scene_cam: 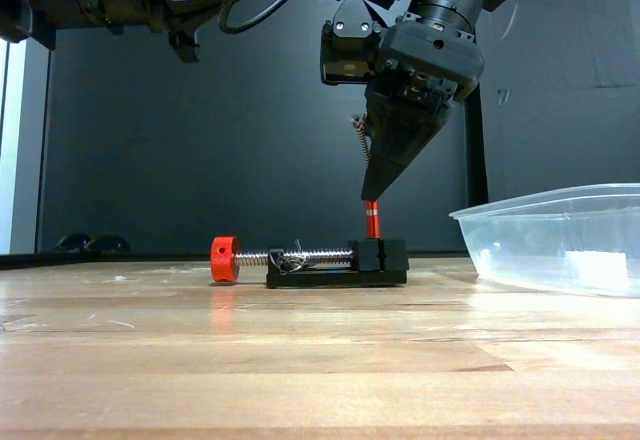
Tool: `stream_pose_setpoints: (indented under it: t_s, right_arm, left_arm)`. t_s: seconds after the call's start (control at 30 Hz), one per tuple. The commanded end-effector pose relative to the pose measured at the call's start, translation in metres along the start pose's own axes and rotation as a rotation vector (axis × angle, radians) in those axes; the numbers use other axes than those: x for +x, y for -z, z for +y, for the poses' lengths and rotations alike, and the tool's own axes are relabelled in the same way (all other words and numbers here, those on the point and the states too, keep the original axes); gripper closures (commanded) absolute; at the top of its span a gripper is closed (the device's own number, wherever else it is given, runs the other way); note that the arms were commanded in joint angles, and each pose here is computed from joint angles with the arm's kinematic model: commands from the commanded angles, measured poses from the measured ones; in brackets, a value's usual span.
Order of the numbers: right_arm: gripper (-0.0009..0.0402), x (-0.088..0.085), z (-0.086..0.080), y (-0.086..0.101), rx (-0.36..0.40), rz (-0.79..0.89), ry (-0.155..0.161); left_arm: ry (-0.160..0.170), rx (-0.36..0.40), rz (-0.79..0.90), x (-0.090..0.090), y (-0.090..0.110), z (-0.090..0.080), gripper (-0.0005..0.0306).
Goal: Pick the RCA connector and install on taskboard
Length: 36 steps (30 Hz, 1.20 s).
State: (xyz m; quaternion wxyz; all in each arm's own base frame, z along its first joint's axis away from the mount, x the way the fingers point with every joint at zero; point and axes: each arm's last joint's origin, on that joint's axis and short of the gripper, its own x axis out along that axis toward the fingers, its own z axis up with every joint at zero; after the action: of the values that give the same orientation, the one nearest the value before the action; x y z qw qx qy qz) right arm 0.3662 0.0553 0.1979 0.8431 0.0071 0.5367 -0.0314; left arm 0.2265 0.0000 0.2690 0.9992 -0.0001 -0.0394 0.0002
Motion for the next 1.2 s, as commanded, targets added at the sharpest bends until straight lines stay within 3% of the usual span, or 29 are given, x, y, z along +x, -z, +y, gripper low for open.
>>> stream_pose_setpoints:
  t_s: [0.03,0.6,0.97,1.2]
  right_arm:
    - [0.0365,-0.002,0.000,-0.002,-0.001,-0.007,-0.001]
    - [0.0225,-0.018,-0.001,-0.003,0.002,0.001,0.000]
    - [0.0218,-0.059,-0.006,0.000,0.010,-0.040,-0.008]
    - [0.0231,-0.066,-0.007,0.001,0.012,-0.055,-0.011]
  left_arm:
    - [0.000,0.000,0.000,0.000,0.000,0.000,0.0300]
    - [0.000,0.000,0.000,0.000,0.000,0.000,0.0300]
    - [0.000,0.000,0.000,0.000,0.000,0.000,0.0300]
    - [0.000,0.000,0.000,0.000,0.000,0.000,0.0300]
